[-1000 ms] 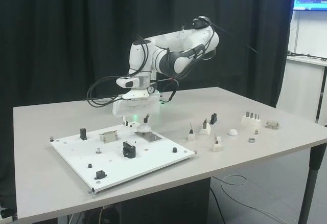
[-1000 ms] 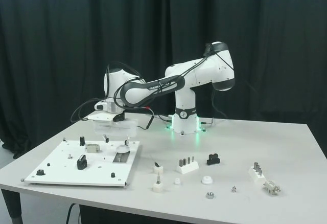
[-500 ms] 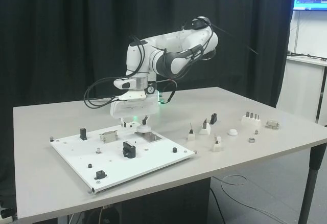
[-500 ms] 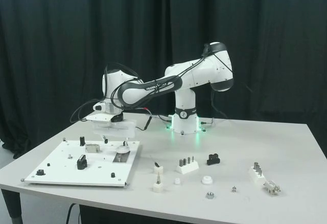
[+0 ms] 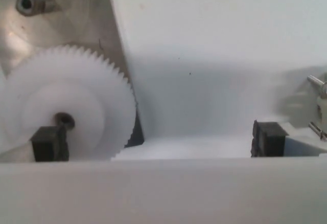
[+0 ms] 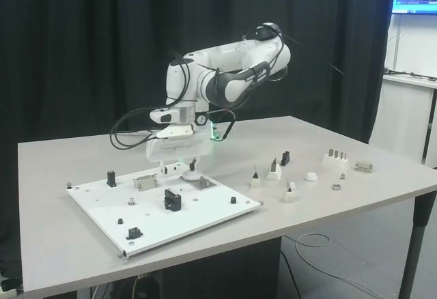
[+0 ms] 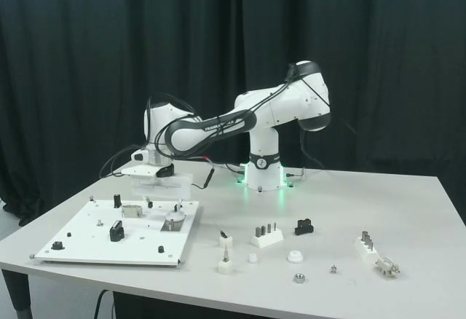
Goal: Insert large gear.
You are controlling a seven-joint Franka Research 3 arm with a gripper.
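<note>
The grey table (image 6: 82,155) carries a flat white assembly board (image 6: 198,210), and the white robot arm (image 7: 218,124) reaches over its far part. The gripper (image 5: 158,137) stands wide, two black fingertips (image 5: 49,143) well apart, holding nothing.

The large white toothed plastic gear (image 5: 66,106) lies flat on a grey metal plate (image 6: 206,184) set in the board; a shaft shows in its centre hole, so it looks already seated. I judge it light, stiff and rather slippery. The teeth are fine, so a grasp across the raised hub seems safer than on the rim.

Small white holders with pins (image 7: 266,236) stand on the table beside the board.
</note>
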